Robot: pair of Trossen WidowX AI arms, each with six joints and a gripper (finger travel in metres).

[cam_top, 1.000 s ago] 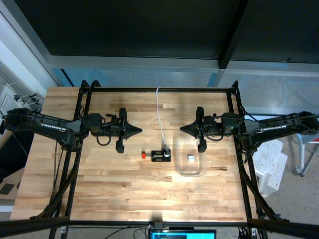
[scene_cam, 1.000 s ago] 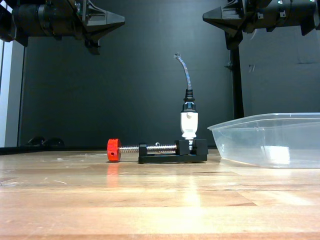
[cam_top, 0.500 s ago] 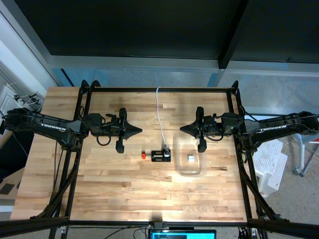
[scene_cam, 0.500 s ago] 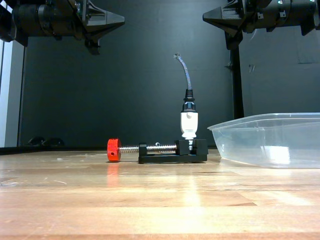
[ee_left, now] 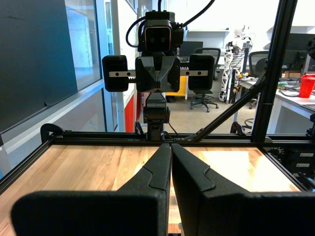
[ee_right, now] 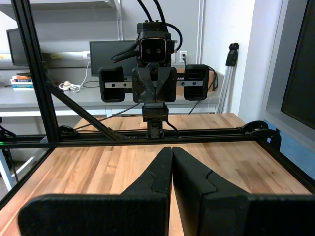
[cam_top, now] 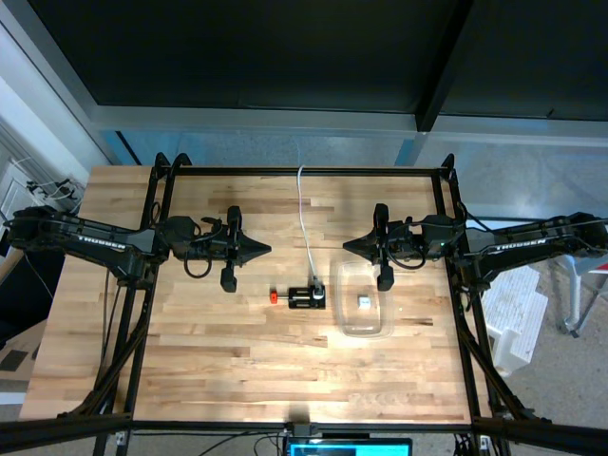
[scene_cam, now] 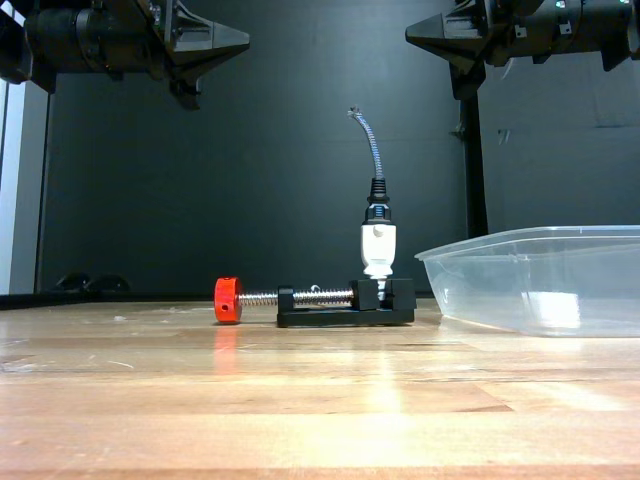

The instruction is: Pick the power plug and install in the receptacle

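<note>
Pale butcher-block planks make up the table point(cam_top: 237, 361), which is ringed by a black frame point(cam_top: 304, 172) and backed by a dark wall.

The receptacle point(scene_cam: 378, 248) is a small white block. It stands upright near the middle of the table, its foot gripped in a black vise point(cam_top: 309, 298), so its long axis is vertical. A short black collar point(scene_cam: 377, 196) sits on its top end. From the collar a thin braided white cable point(cam_top: 304, 214) rises, bends away and runs along the planks to the far edge.

The vise lies flat with its screw running left to right. Its red knob point(cam_top: 273, 296) is at the left end and the receptacle at the right end.

Just to the right of the vise, apart from it, sits a clear plastic tray point(scene_cam: 540, 285) with its long side running near to far. A small white-grey block point(cam_top: 363, 301) lies inside the tray. The tray's walls rise to about the height of the receptacle's white body. I cannot make out the power plug with any certainty in these views.

The left gripper point(cam_top: 266, 250) hangs well above the table, left of the vise and farther back. It is level, with its tip pointing right. Its fingers point(ee_left: 160, 164) are pressed together, only a hairline slit between them, and they hold nothing.

The right gripper point(cam_top: 347, 247) faces it from the other side at much the same height, over the far end of the tray. Its tip points left. Its fingers point(ee_right: 161, 167) are likewise closed on nothing.

The two tips are well apart, and the cable passes below the gap between them.
</note>
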